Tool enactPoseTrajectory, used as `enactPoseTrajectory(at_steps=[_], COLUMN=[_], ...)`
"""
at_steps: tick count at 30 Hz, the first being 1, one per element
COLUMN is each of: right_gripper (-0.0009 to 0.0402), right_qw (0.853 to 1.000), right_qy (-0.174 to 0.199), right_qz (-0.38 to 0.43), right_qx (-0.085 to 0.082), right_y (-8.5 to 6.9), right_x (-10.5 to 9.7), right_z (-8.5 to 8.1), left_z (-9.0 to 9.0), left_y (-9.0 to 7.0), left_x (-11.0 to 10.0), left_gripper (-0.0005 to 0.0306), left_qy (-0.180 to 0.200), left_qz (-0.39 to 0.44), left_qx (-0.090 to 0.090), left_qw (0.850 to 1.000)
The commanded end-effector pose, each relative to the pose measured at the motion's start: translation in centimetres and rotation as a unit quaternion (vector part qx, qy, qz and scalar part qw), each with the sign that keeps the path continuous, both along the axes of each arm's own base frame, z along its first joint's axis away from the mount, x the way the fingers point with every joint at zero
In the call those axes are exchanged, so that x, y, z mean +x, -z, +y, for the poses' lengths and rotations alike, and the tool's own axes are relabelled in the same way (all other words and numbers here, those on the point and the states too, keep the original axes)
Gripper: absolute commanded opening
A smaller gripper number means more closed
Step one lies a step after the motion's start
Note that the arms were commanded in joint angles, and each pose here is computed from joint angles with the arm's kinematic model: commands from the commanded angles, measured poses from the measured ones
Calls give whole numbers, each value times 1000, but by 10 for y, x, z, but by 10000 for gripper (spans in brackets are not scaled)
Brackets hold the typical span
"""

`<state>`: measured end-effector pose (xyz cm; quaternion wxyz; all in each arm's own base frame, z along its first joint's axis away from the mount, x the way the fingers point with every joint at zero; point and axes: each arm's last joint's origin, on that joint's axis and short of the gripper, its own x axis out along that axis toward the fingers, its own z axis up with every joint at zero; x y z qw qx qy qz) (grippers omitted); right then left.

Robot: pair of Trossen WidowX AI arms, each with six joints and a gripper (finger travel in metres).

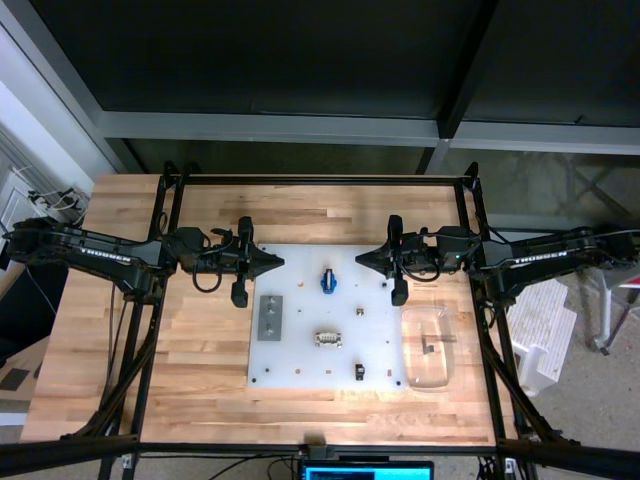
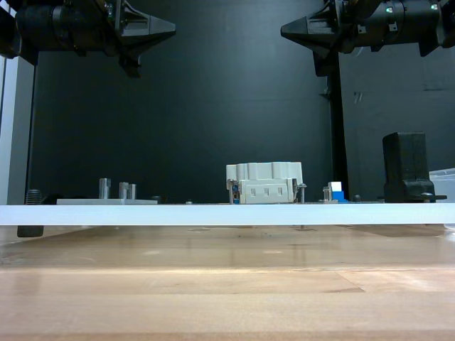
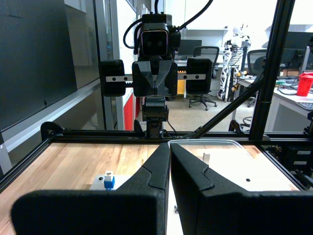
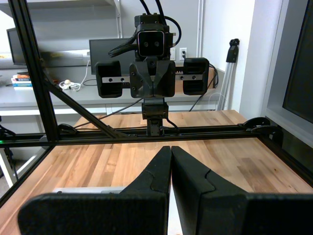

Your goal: Pick the 16mm bar and install on taskboard

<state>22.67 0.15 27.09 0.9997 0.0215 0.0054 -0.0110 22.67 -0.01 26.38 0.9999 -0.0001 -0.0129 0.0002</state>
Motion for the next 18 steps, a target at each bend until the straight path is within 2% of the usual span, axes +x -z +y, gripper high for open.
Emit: enactPoseTrajectory(at_steps=[1, 16, 18], right_gripper=[0, 0, 0], right_qw=[1000, 1000, 1000], right_qy=[0, 0, 0], right_qz=[-1, -3, -2], right_qx=[0, 0, 6], right_y=[0, -1, -1], right_x=[0, 0, 0], right_z=[0, 0, 0], left_z=[0, 0, 0], left_y=[0, 0, 0], left_x=[0, 0, 0], left_gripper=[0, 0, 0], left_qy=[0, 0, 0], left_qz=[0, 0, 0], left_qx=[0, 0, 0], left_qw=[1000, 1000, 1000])
